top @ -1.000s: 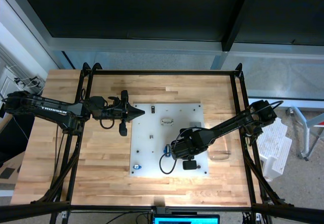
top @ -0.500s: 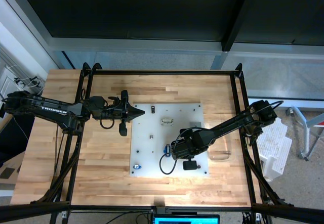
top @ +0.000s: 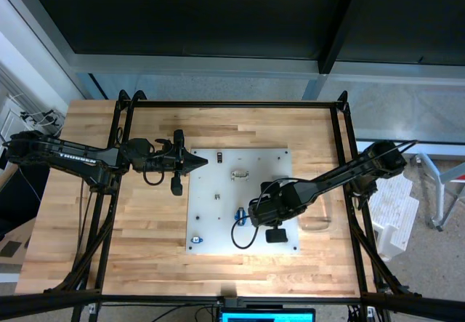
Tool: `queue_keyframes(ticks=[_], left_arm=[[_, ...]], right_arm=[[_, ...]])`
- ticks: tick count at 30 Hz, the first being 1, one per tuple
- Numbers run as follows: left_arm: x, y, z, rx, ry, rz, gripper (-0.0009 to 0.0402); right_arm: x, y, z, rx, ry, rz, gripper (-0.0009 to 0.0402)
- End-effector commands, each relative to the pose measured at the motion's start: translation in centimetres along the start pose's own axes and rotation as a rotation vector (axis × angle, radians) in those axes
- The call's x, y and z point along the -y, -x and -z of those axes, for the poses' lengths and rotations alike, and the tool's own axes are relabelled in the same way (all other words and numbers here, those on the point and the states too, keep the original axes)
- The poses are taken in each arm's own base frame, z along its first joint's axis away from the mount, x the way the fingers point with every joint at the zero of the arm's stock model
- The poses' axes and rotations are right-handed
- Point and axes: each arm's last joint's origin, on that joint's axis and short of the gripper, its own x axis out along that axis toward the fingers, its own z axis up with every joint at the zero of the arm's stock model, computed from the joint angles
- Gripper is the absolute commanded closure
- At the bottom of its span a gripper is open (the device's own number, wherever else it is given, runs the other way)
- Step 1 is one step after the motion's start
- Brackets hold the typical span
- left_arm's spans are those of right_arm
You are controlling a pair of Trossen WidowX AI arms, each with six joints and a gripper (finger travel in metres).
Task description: Remove the 16mm cylinder and place in the container
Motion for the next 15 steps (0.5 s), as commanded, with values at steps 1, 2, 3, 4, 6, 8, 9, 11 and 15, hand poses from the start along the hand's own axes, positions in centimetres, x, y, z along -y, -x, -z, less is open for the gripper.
queue_keyframes(ticks=[1,2,3,4,6,8,9,11,15], left_arm=[[0.0,0.0,0.0,0.0,0.0,0.0,0.0393],[0.0,0.0,0.0,0.0,0.0,0.0,0.0393],[0.0,0.0,0.0,0.0,0.0,0.0,0.0393],[0.0,0.0,0.0,0.0,0.0,0.0,0.0393],[0.0,0.0,0.0,0.0,0.0,0.0,0.0393],[0.0,0.0,0.0,0.0,0.0,0.0,0.0393],[0.0,0.0,0.0,0.0,0.0,0.0,0.0393],[0.0,0.0,0.0,0.0,0.0,0.0,0.0393],[0.0,0.0,0.0,0.001,0.0,0.0,0.0393]], right_arm=[[0.1,1.0,0.0,0.033,-0.006,-0.01,0.0381],[0.2,1.4,0.0,0.041,-0.007,-0.012,0.0381],[0.3,1.6,0.1,0.047,-0.008,-0.014,0.0381],[0.3,1.9,0.1,0.052,-0.009,-0.015,0.0381],[0.4,2.3,0.3,0.055,-0.01,-0.015,0.0381],[0.5,2.8,0.4,0.06,-0.01,-0.017,0.0381],[0.6,3.0,0.5,0.065,-0.011,-0.018,0.0381],[0.6,3.4,0.5,0.076,-0.013,-0.021,0.0381],[0.7,3.8,0.6,0.087,-0.015,-0.024,0.0381]])
